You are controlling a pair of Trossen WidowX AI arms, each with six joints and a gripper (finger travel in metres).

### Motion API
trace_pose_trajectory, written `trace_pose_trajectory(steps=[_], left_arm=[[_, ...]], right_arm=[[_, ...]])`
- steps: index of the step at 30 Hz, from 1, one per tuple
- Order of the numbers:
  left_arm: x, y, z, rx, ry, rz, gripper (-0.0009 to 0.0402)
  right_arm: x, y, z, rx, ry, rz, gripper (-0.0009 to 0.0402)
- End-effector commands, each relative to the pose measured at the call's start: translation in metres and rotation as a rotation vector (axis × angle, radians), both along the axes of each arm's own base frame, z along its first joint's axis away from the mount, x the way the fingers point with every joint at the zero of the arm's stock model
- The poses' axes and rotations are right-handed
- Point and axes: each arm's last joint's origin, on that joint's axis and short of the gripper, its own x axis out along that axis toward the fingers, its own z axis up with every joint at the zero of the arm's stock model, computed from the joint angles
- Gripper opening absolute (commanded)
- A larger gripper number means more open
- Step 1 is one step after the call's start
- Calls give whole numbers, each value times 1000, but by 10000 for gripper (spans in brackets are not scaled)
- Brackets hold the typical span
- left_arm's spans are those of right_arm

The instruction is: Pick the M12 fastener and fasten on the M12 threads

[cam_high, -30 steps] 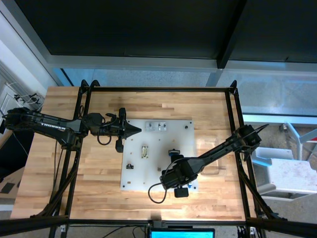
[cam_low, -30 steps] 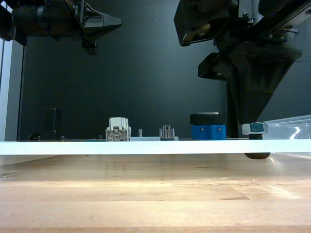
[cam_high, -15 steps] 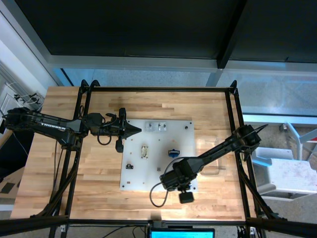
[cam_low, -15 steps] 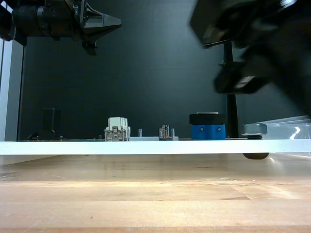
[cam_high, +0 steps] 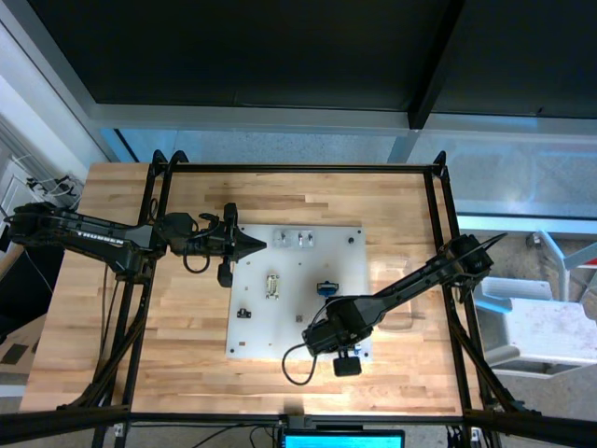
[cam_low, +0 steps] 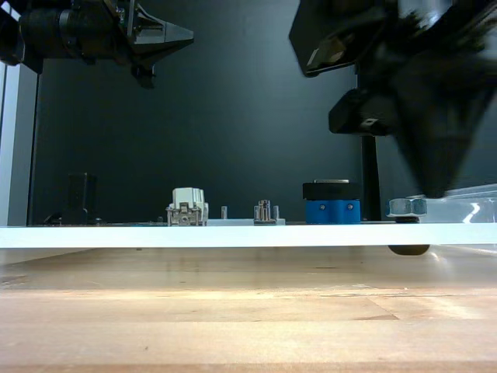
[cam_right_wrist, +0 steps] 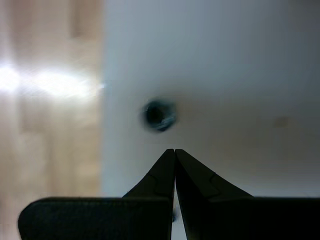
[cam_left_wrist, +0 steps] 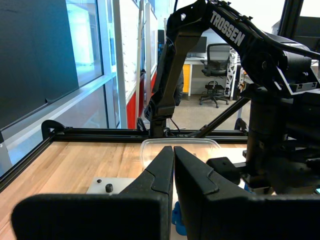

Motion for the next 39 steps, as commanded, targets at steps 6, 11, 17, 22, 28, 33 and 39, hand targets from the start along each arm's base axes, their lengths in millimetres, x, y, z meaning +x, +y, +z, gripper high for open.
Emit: trace_pose_trajectory(steps=[6,11,17,22,28,33,39], left_arm=[[0,0,0,0,0,0,0],[0,0,0,0,0,0,0],[0,0,0,0,0,0,0],[0,0,0,0,0,0,0],[0,0,0,0,0,0,0],[0,0,0,0,0,0,0],[0,0,0,0,0,0,0]], right_arm=[[3,0,-3,-32,-34,-68,0],[3,0,-3,-28,-39,-71,0],[4,1,-6,-10,-47,-85,0],[3,5,-5,123,17,-31,0],[0,9,-4,261,83,43,0],[1,7,-5,190,50,11,0],[4,4,-1,79,-1,-27,0]])
